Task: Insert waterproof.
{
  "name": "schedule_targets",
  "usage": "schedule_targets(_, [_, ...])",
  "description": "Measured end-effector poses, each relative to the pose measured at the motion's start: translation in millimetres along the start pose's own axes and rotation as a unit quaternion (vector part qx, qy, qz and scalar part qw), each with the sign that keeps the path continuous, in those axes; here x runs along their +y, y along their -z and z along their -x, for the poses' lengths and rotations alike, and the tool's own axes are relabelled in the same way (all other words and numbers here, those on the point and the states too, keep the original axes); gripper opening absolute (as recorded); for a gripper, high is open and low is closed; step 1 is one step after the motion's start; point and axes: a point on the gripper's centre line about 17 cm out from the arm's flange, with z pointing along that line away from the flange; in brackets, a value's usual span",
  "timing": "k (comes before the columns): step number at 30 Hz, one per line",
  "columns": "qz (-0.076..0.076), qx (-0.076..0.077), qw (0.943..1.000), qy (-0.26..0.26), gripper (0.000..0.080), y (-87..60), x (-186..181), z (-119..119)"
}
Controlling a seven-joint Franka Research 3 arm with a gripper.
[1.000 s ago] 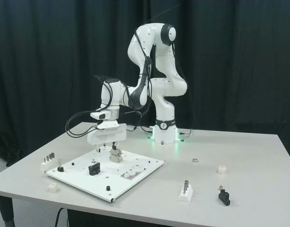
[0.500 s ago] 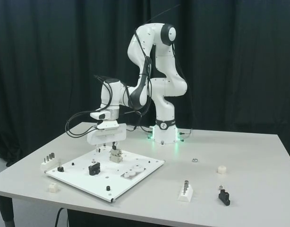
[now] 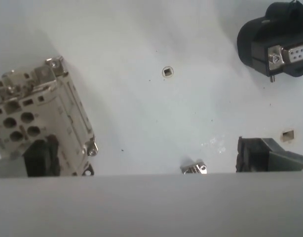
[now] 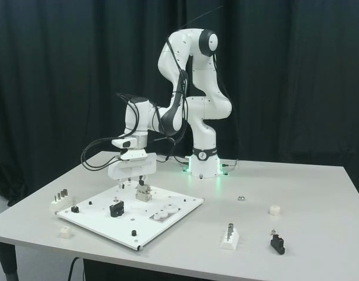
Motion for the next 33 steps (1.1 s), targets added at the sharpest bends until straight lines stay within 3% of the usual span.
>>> schedule_targets(23, [-0.002, 0.001, 1.0, 0.003, 0.08, -5.6, -0.8, 1.8])
schedule_targets(33, [0.005, 0.004, 1.0, 0.001, 0.08, -6.4, 3.8, 0.6])
